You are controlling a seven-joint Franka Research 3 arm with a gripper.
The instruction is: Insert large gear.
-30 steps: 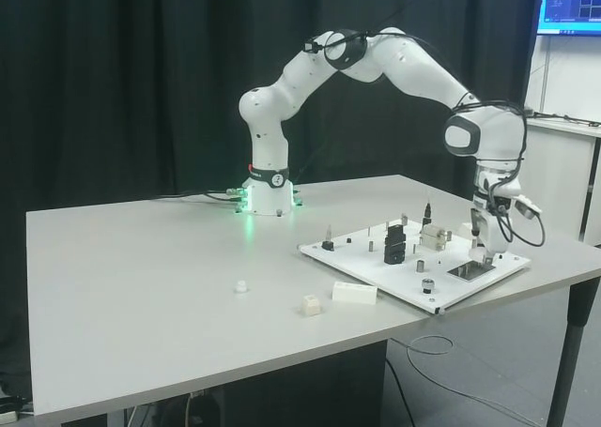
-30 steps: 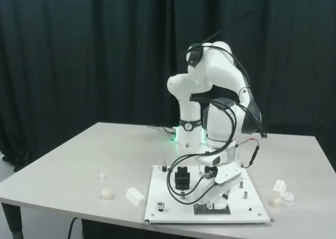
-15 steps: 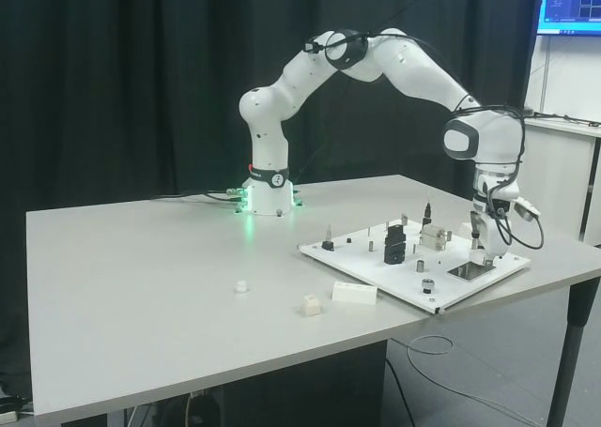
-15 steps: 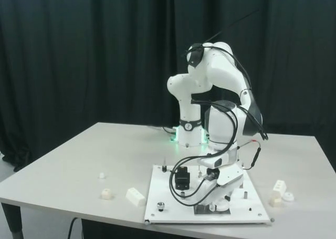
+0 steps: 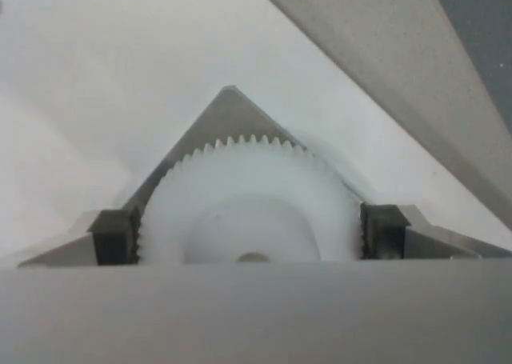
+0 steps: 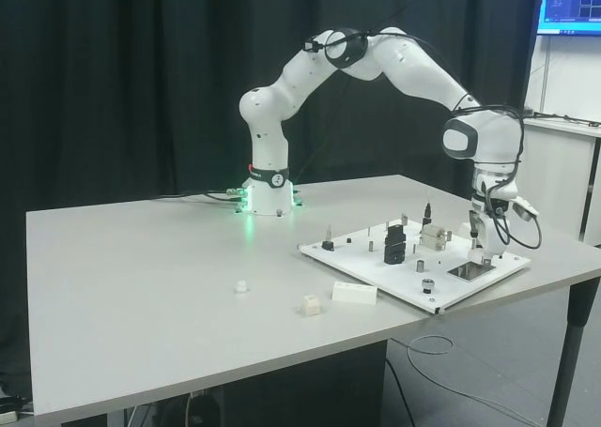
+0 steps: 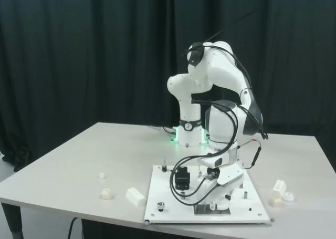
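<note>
Gripper [image 5: 250, 234] clamped on large gear [image 5: 250, 200]: 2 black pads [image 5: 112, 236] bear on opposite toothed edges. Gear hangs just above the grey metal plate [image 6: 472, 271] at the corner of the white board [image 6: 362, 261] farthest from the arm's base. Risk, judged: bore missing its shaft on descent would jam or tilt the gear; thin tooth contact could let it slip.

The white arm [image 6: 394, 66] arches over, gripper [image 5: 251, 234] low, fingers [image 5: 113, 236] clamped (both pads pressing inward)
</note>
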